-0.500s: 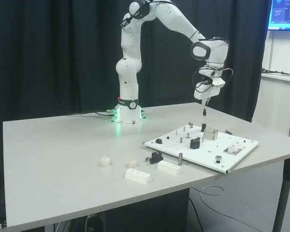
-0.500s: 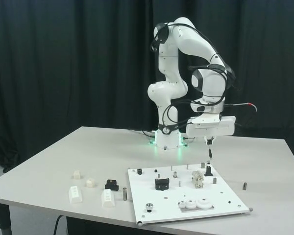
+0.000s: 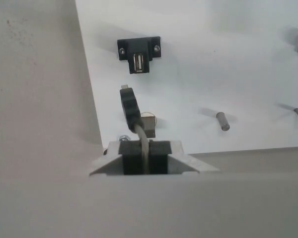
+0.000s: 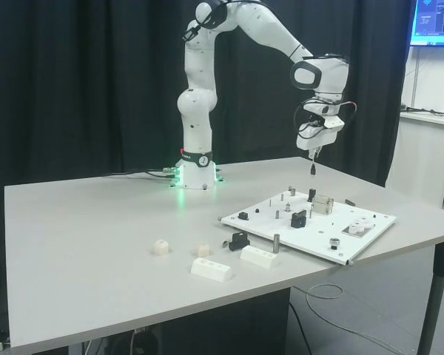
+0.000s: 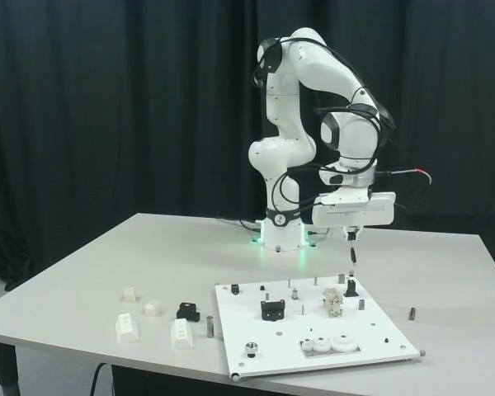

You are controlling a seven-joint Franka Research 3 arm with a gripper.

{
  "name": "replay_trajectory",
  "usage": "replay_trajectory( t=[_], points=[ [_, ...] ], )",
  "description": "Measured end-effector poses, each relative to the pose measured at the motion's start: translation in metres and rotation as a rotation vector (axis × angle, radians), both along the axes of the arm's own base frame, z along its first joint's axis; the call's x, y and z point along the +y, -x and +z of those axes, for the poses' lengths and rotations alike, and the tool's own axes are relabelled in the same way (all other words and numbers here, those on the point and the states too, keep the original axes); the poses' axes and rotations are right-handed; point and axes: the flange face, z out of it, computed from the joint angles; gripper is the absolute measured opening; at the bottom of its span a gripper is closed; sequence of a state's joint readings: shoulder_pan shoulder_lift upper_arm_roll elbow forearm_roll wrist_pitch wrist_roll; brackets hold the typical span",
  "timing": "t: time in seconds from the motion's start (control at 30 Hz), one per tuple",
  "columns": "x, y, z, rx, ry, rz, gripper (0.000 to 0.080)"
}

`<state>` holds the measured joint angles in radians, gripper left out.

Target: Place USB.

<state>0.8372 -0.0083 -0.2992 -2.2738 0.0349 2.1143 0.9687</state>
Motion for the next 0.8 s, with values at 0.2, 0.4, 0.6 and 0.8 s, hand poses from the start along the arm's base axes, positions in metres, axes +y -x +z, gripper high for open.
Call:
replay_trajectory(
  t=[0.2, 0.4, 0.6, 0.8],
  points=[
    [0.000, 0.000, 0.000, 0.001, 0.000, 0.000, 0.0025],
    [-0.002, 0.000, -0.001, 0.000, 0.003, -0.001, 0.0024],
    [-0.007, -0.004, -0.001, -0.007, 0.012, -0.002, 0.0024],
    [-0.023, -0.014, 0.000, -0.033, 0.041, 0.002, 0.0024]
  ],
)
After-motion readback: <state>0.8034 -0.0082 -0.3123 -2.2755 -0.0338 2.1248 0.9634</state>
